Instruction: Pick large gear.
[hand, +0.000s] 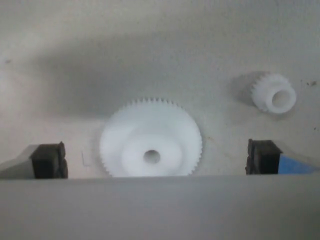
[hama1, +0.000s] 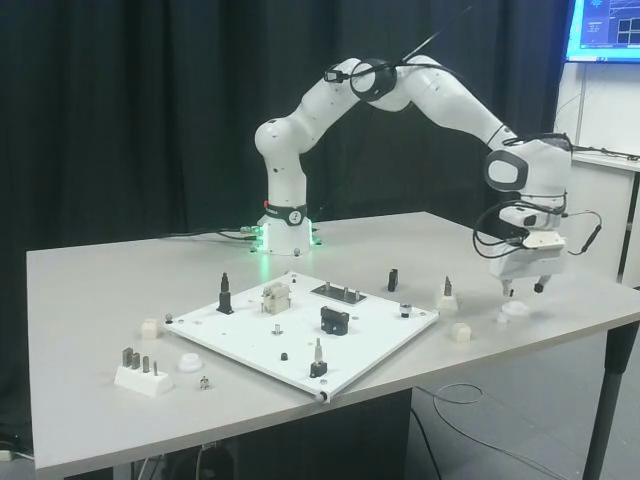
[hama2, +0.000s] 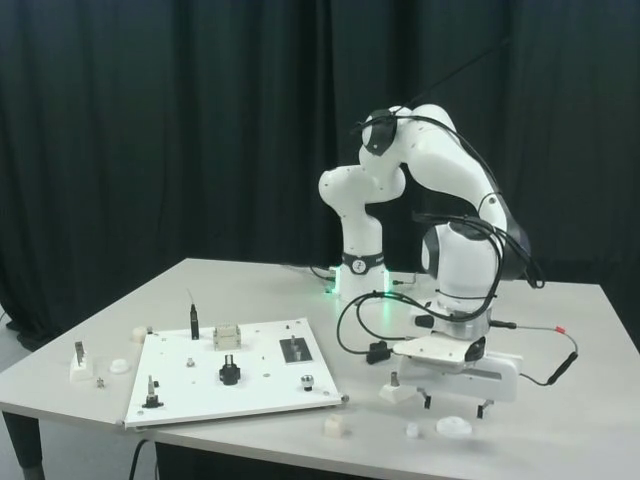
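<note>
While the gripper (hand: 155, 159) hangs just above the table (hand: 150, 55) with its fingers spread wide, the large gear (hand: 151, 138) lies flat between them, untouched. A small gear (hand: 273, 93) sits near, at two o'clock. An off-centre descent could drive a fingertip onto the teeth and skid it away.

Black curtains (hama2: 180, 120) hang behind the grey table (hama2: 230, 290); a screen (hama1: 605, 30) glows.

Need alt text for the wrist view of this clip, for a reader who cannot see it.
A large white gear lies flat on the grey table between the open gripper's two black fingertips, which have not touched it. A small white gear lies farther off.
</note>
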